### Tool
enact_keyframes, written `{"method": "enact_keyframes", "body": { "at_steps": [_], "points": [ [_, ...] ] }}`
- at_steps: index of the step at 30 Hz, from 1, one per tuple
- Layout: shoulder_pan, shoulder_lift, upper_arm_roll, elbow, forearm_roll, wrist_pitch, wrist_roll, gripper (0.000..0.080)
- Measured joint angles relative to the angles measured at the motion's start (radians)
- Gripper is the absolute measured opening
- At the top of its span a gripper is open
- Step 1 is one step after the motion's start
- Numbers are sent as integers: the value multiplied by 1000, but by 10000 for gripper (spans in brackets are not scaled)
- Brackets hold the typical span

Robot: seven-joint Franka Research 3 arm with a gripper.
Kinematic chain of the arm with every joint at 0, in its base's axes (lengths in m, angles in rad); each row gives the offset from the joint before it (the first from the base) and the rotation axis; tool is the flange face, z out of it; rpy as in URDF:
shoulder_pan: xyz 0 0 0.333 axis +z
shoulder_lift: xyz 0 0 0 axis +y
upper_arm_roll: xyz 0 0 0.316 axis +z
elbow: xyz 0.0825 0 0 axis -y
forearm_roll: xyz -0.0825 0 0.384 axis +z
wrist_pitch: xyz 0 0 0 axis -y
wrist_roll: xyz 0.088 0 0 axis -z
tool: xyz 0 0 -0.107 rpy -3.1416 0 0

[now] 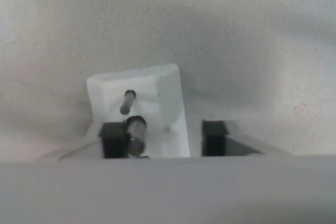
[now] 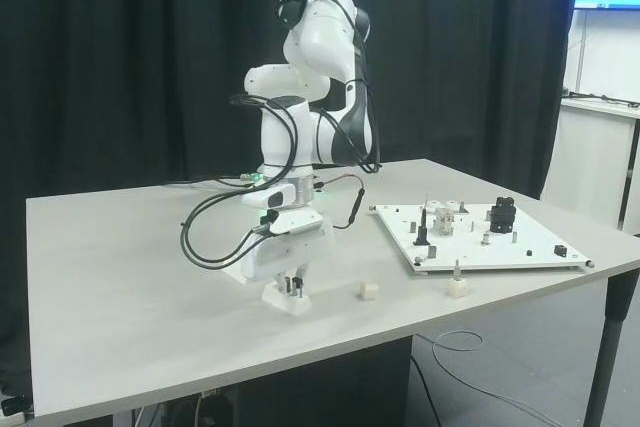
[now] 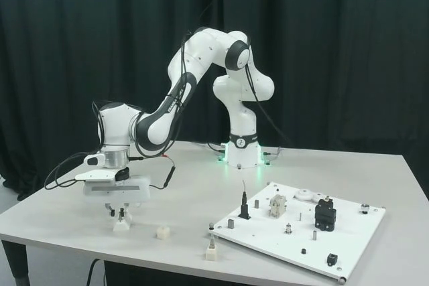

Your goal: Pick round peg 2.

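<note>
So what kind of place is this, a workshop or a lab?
Most likely a robotics lab: a white robot arm bolted to a grey table, black curtains all round, and a white board of small test parts.

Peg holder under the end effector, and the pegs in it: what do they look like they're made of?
Holder block: looks like white plastic, matte, with chamfered edges; possibly printed, though that isn't certain. The two pegs standing in it: grey with a dull sheen along their length, which suggests metal, but grey plastic can't be ruled out. End effector finger pads: black, matte, likely rubber or plastic.
</note>
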Motion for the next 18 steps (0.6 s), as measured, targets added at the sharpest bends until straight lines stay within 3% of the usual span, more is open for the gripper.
{"method": "enact_keyframes", "body": {
  "at_steps": [4, 5, 18],
  "points": [
    [-4, 1, 4, 2, 0, 0, 0, 274],
    [-5, 1, 5, 3, 0, 0, 0, 89],
    [-11, 1, 5, 14, 1, -10, 2, 62]
  ]
}}
